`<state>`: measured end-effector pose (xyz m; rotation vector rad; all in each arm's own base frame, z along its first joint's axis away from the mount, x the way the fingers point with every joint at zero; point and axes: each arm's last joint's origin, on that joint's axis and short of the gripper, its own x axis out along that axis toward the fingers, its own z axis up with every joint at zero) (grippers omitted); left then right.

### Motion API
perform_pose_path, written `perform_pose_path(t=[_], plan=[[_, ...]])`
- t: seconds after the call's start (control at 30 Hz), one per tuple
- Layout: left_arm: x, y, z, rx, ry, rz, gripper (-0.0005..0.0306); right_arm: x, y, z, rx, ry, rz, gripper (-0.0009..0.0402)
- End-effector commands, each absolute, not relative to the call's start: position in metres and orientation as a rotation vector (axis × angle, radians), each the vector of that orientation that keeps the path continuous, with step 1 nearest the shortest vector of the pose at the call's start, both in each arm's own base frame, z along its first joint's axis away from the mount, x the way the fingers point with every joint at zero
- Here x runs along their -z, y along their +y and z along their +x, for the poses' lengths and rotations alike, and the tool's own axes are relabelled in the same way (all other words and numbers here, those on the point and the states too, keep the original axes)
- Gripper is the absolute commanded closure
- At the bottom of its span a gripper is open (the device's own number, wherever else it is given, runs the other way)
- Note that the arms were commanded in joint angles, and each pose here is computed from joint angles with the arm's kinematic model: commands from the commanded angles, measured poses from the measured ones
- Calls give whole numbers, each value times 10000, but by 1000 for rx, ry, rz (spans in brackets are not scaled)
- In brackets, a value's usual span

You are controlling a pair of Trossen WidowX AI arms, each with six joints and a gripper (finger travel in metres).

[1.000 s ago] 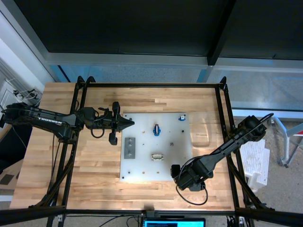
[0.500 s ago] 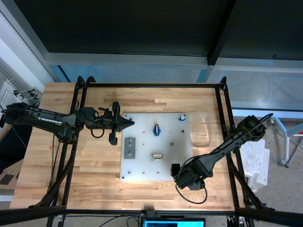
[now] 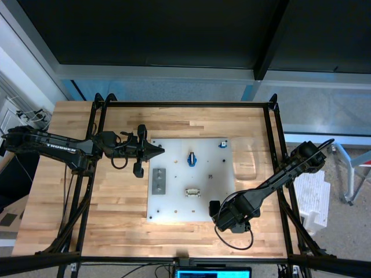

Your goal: Pick the 16mm bar and install on taskboard

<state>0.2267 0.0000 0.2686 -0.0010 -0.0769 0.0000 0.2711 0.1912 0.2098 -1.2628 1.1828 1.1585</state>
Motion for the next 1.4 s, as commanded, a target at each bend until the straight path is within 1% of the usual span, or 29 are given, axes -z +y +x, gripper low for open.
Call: perform_pose_path(t=[0.03, 0.4, 0.67, 1.0, 1.3, 1.4], plan=[[-2686, 0, 2268, 0, -77, -1, 300, -2090, 1911, 2707, -1157, 1185, -1265, 393], [-2686, 0, 2268, 0, -77, -1, 300, -2081, 1910, 2706, -1158, 1185, -1264, 393], [-2686, 0, 2268, 0, -77, -1, 300, -2024, 1906, 2699, -1157, 1179, -1262, 393], [-2686, 0, 2268, 0, -77, -1, 300, -1893, 1890, 2675, -1159, 1170, -1257, 393], [-2686, 0, 2268, 0, -77, -1, 300, -1850, 1879, 2660, -1160, 1175, -1257, 392], [-2686, 0, 2268, 0, -77, -1, 300, -1850, 1879, 2660, -1160, 1175, -1258, 384]])
